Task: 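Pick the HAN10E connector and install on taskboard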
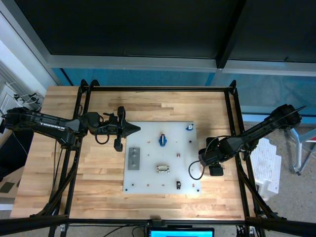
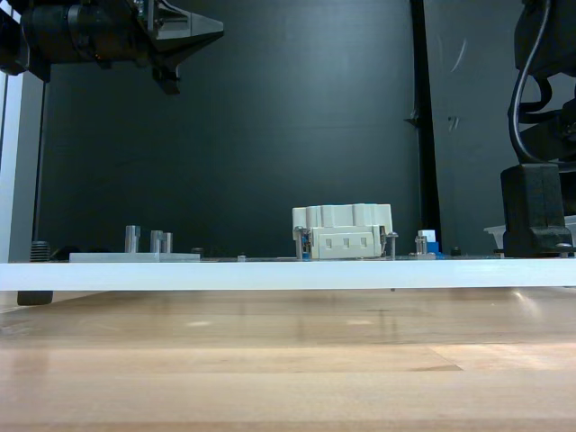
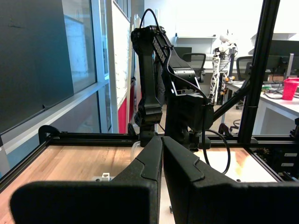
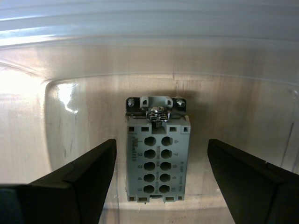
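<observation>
Wooden table [image 1: 98,187] inside a black frame, white board [image 1: 143,182] laid flat at its middle. Right gripper [image 1: 216,171] hung low just off the board's right edge, fingers spread wide. Left gripper [image 1: 134,128] parked high over the board's far left corner, fingers pressed together, holding nothing. The connector [image 4: 157,161] lay flat in a clear tray [image 4: 224,102], hole face up, between the right fingers with a gap on each side, untouched. Judged it hard moulded plastic: light, stiff, smooth-sided, likely to skate on the glossy tray floor if nudged off-centre. Best hold looked to be the two long flat sides, about mid-length, clear of the screw [image 4: 156,114] and metal bracket at one end. Only the right wrist view showed the connector and tray; from overhead the gripper hid both. Overhead and table-level views alone showed a similar pale block [image 1: 163,169] standing on the board, probably the seat. The left wrist view showed only the right arm opposite.
</observation>
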{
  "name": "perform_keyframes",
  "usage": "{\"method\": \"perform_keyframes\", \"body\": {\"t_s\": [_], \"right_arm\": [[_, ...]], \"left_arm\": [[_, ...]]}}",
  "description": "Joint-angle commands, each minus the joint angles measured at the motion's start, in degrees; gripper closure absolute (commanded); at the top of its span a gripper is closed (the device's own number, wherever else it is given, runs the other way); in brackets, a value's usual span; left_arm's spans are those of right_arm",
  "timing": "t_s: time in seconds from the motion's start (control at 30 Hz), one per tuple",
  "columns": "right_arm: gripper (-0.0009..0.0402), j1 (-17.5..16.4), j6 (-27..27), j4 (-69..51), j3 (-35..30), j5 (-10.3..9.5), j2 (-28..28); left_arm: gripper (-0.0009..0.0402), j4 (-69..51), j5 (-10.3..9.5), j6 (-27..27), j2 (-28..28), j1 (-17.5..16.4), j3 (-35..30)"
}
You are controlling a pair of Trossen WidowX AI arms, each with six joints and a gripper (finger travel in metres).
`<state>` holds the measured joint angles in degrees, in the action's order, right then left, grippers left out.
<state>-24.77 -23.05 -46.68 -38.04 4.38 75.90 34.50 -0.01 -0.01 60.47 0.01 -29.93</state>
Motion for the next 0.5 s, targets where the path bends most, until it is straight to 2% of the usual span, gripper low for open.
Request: {"method": "perform_keyframes", "body": {"t_s": [0.03,0.5], "right_arm": [[0.0146,0.0,0.0,0.0,0.0,0.0,0.0],[0.0289,0.0,-0.1,0.3,0.0,0.02,0.0]], "left_arm": [[0.0392,0.0,0.0,0.0,0.0,0.0,0.0],[0.0392,0.0,0.0,0.0,0.0,0.0,0.0]]}}
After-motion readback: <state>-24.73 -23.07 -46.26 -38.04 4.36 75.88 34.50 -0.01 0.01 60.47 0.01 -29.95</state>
